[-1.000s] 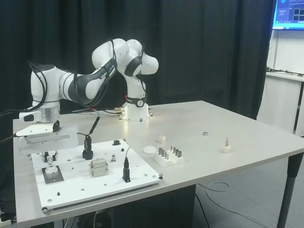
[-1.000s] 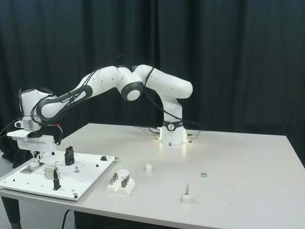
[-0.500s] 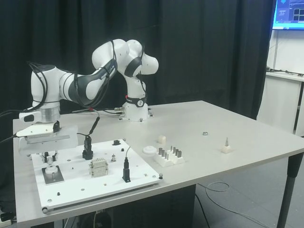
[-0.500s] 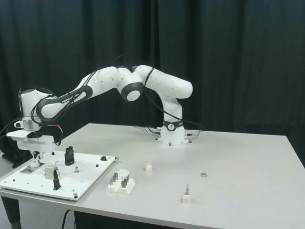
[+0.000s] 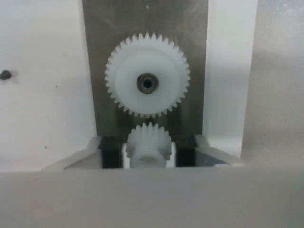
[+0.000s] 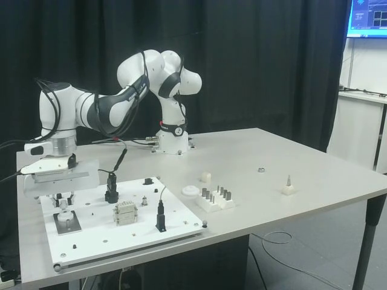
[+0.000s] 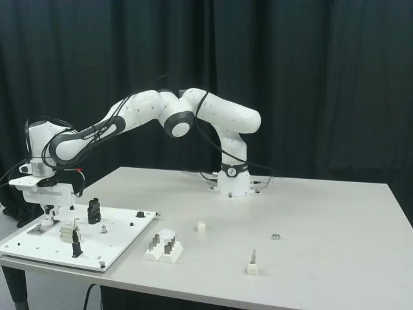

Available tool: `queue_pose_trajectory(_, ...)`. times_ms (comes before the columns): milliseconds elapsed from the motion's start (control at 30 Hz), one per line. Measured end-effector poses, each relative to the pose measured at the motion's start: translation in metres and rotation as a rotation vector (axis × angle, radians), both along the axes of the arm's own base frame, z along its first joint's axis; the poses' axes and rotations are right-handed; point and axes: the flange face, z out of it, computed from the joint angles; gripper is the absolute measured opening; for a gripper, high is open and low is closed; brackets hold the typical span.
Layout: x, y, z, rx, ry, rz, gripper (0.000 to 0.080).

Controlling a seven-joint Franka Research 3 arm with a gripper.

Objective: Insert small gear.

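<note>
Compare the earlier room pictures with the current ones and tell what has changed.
Nothing visibly changed. The gripper hangs in the same spot over the white board, and the arm keeps its pose. The loose parts on the grey table lie as before.

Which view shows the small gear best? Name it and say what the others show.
The wrist view: the small gear fills the centre, its teeth against the large gear on the grey plate. Both room views show only the tool low over the white board; the gear cannot be made out.
</note>
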Motion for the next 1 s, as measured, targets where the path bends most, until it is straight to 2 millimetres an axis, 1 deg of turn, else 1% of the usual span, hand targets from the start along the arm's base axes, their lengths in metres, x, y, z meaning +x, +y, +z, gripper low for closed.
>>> queue_pose_trajectory(67,0.0,0.0,0.0,0.0,0.0,0.0,0.019)
queue_pose_trajectory(100,0.0,0.0,0.0,0.0,0.0,0.0,0.039)
queue_pose_trajectory(267,0.0,0.0,0.004,0.0,0.004,0.002,0.039)
queue_pose_trajectory(300,0.0,-0.001,0.005,-0.001,0.006,0.002,0.0672)
queue_pose_trajectory(600,-0.003,-0.009,0.024,-0.036,0.015,0.0,0.0672)
queue_pose_trajectory(633,-0.004,-0.01,0.025,-0.04,0.015,0.0,0.0793)
queue_pose_trajectory(800,-0.005,-0.014,0.031,-0.053,0.006,-0.013,0.0793)
queue_pose_trajectory(1000,-0.007,-0.02,0.034,-0.067,-0.024,-0.049,0.08)
